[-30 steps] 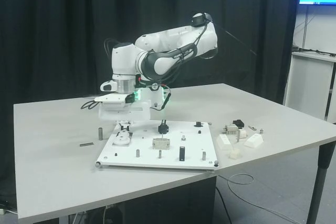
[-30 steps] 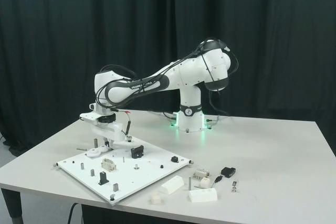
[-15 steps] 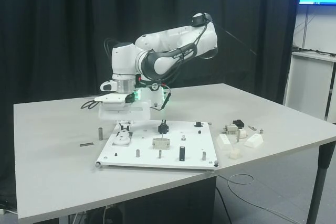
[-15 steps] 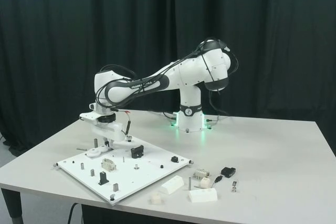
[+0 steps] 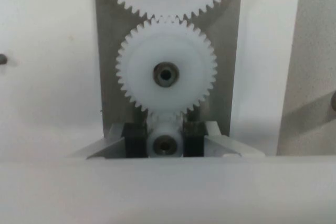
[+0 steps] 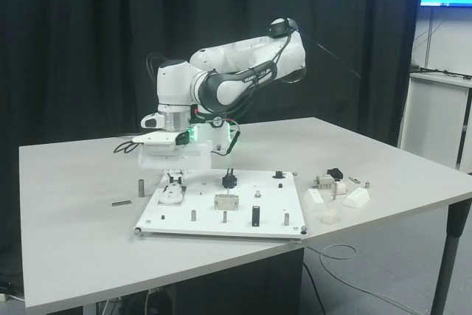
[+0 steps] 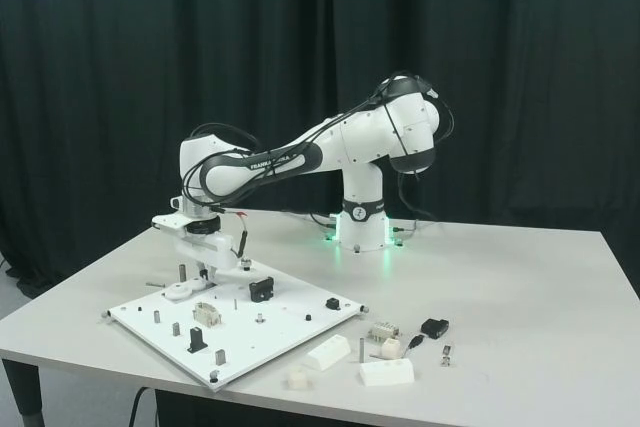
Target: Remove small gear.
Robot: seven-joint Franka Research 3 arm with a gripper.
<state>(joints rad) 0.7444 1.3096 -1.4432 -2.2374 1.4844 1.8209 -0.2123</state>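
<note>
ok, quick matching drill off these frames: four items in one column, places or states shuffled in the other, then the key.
Items
1. small white plastic gear
2. mid-size white toothed gear
3. flat white assembly board
4. claw

States
A. lies on the grey table, carries pegs and parts
B. sits between two black fingers
C. meshes with a gear on either side, dark bore at centre
D. lowered at one corner of the board, over the gears

Pairs: 1-B, 2-C, 3-A, 4-D
</note>
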